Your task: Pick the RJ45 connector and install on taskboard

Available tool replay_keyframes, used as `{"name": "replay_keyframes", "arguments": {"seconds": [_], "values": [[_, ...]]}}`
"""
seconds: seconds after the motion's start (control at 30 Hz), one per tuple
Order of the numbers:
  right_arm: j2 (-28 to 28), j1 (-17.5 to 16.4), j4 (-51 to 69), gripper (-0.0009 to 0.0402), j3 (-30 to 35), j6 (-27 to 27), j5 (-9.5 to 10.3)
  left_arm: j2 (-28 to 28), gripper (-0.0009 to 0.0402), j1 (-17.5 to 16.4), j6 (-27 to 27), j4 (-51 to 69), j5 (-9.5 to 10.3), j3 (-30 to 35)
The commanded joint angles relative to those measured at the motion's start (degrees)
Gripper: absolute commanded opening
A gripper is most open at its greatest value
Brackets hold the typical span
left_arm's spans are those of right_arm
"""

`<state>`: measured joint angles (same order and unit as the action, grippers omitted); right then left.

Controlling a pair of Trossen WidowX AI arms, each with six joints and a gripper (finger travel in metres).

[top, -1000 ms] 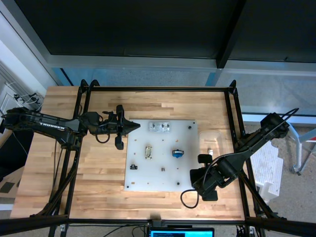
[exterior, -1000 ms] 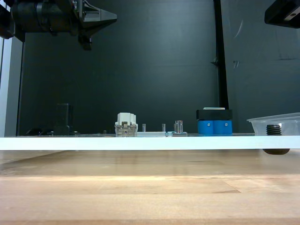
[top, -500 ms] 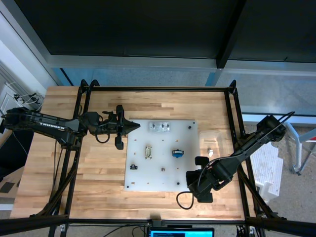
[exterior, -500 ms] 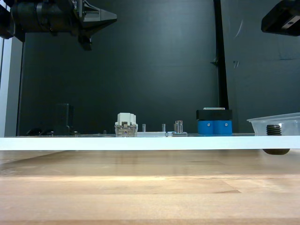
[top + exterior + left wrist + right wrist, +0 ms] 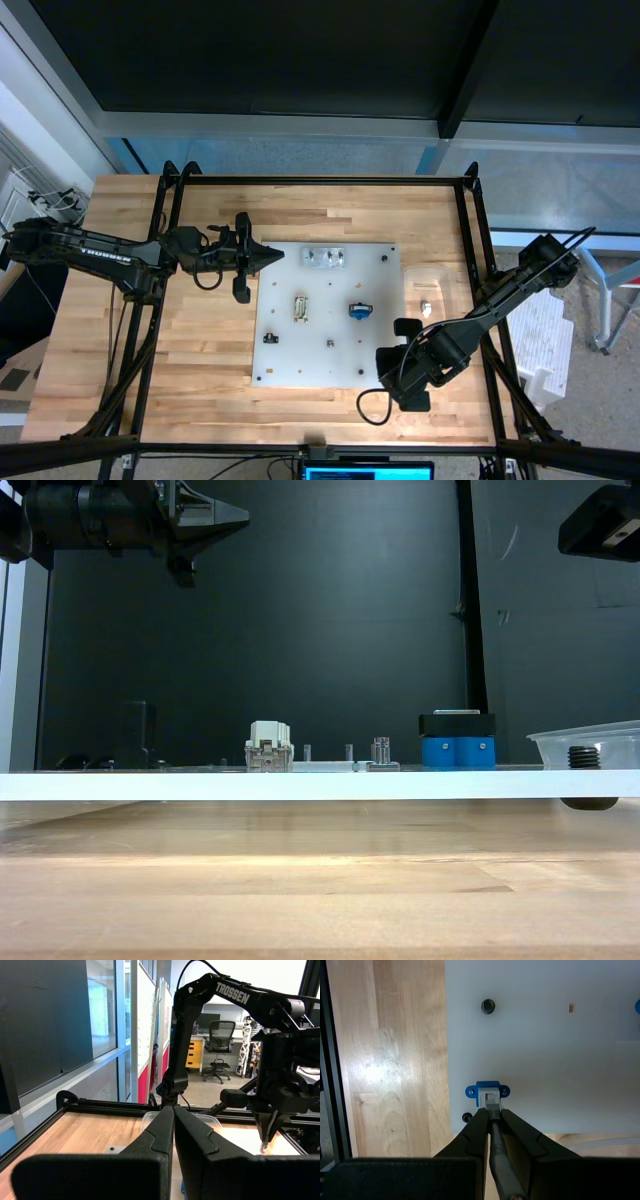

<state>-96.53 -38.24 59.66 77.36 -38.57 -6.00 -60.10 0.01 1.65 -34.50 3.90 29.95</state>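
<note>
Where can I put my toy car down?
Bare wood on the table: the strip nearer than the taskboard, and the strip beyond it. Crowded: the right side, with the clear tray and the right gripper holding the RJ45 connector over the board; the left gripper hangs shut by the board's far-left corner.

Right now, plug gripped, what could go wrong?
The right end effector pinches the plug only at its tips, cable trailing between them; a tug could twist it. It hangs high above the board, so a skewed descent could jam on the blue fitting. The left end effector sits shut by the board's far left corner.
</note>
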Motion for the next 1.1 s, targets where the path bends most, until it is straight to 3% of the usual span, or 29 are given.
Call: {"name": "replay_keyframes", "arguments": {"seconds": [0.03, 1.1], "values": [[-0.02, -0.02, -0.02, 0.0, -0.28, 0.02, 0.0, 0.0, 0.0, 0.0, -0.02, 0.0, -0.02, 0.0], [-0.02, 0.0, -2.84, 0.0, -2.75, 0.24, 1.01, 0.0, 0.0, 0.0, -0.02, 0.0, -0.02, 0.0]]}}
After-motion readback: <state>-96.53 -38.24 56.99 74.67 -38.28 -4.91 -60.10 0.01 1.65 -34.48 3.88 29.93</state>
